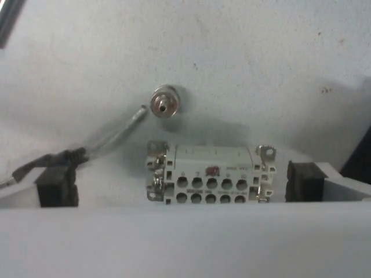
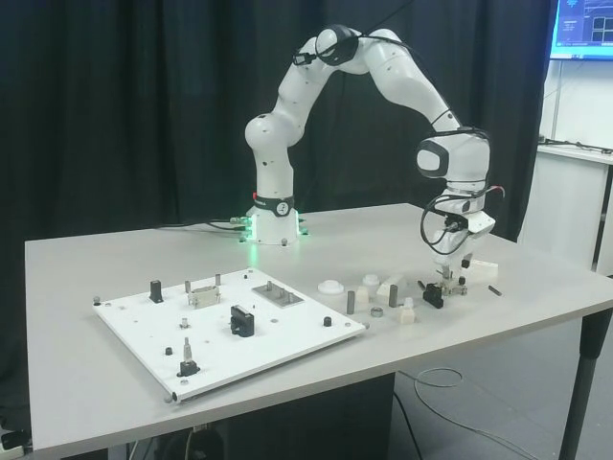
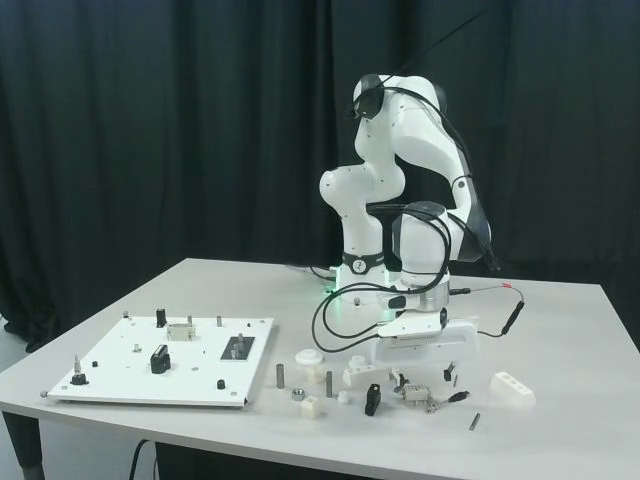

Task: Remove square peg 3.

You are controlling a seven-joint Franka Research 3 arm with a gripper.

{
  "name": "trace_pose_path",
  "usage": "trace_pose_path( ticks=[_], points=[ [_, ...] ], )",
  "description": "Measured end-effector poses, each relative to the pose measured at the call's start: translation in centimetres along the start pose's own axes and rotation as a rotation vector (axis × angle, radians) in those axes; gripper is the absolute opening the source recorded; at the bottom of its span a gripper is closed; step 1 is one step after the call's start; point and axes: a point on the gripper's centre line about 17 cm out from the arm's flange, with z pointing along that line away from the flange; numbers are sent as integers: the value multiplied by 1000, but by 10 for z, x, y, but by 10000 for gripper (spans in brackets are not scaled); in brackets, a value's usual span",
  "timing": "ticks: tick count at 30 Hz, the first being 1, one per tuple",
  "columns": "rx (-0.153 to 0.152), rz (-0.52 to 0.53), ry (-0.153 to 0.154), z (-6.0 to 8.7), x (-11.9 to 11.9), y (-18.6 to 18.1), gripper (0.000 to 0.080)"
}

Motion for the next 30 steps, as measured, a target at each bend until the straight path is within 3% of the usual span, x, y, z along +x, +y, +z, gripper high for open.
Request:
trace_pose_path(
  ticks=[18, 30],
  points=[
    [-8, 19, 12, -7, 5, 12, 800],
    [-34, 13, 19, -15, 7, 29, 800]
  ],
)
